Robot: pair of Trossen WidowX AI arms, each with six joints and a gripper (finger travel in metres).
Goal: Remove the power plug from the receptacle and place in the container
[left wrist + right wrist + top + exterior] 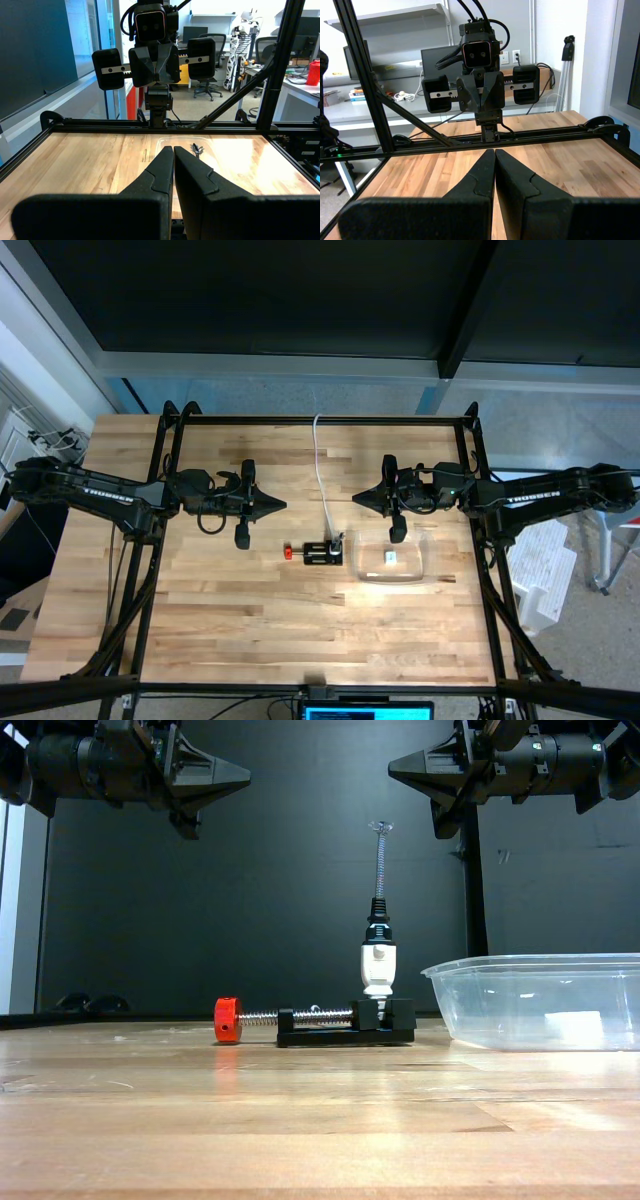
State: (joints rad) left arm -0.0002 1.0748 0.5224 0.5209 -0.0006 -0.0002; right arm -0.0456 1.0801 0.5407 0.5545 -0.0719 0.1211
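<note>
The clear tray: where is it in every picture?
High view: the container sits right of centre, just nearer than the shut right gripper; the shut left gripper hangs opposite, left of centre.
Low view: far right, on the table.
Left wrist view: faint rim beyond the left gripper.
Right wrist view: not in it.
Landmark: the receptacle, beside the container's left in high and low views.

My left gripper (283, 505) and right gripper (355, 499), matt black plastic, hang over the tabletop (200, 590) of smooth pale wood. The container (500, 1010) is clear glossy plastic; the receptacle (345, 1020) carries a bare metal spring (262, 1017).
</note>
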